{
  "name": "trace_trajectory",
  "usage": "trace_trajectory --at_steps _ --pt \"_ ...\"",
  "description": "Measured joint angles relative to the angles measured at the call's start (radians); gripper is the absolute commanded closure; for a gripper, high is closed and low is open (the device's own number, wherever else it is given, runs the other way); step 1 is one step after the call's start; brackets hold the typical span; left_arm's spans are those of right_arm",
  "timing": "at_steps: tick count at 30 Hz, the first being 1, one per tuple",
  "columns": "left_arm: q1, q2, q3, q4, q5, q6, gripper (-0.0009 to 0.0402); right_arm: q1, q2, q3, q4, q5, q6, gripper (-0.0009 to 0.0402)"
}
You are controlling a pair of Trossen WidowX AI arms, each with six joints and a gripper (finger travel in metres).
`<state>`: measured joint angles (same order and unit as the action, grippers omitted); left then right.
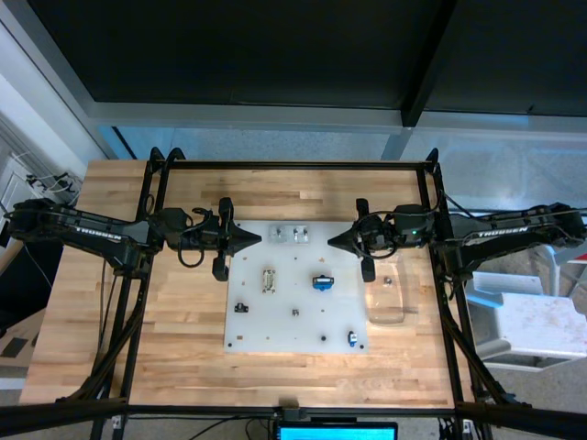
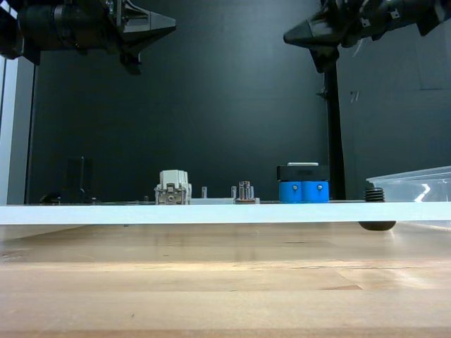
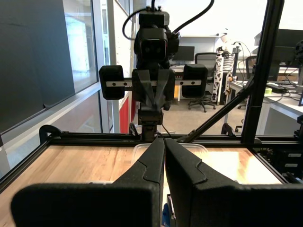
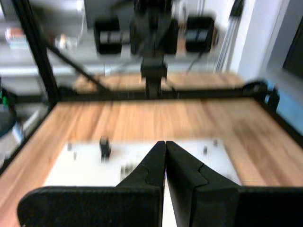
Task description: Pick the M12 fastener and fasten on the M12 threads
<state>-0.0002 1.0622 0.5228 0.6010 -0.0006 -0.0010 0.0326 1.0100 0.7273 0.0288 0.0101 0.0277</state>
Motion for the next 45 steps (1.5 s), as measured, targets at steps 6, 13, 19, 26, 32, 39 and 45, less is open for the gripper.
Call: trace_trajectory --at_steps 6,13,19,26,32,39,45 --pt "0.000 0.000 0.000 0.000 0.000 0.000 0.0393 0.002 0.000 0.103 -0.262 -0.040 -0.037 0.0393" --pt "0.000 0.000 0.000 0.000 0.000 0.000 0.0393 0.002 0.000 0.215 -0.596 -0.040 -0.107 0.0393" --pt "0.000 0.000 0.000 0.000 0.000 0.000 0.0393 0.003 0.002 0.294 -0.835 -0.057 -0.188 0.0393" --pt "0.000 0.000 0.000 0.000 0.000 0.000 0.0393 0.004 0.028 0.327 -1.045 -0.060 -0.299 0.0393" --pt "0.000 0.000 0.000 0.000 0.000 0.000 0.0393 0.008 0.064 0.328 -1.197 -0.064 -0.418 0.0393" --pt "0.000 0.000 0.000 0.000 0.000 0.000 0.0393 0.016 0.124 0.328 -1.303 -0.057 -0.507 0.0393" --pt "0.000 0.000 0.000 0.000 0.000 0.000 0.0393 0.068 0.171 0.328 -1.355 -0.001 -0.723 0.0393"
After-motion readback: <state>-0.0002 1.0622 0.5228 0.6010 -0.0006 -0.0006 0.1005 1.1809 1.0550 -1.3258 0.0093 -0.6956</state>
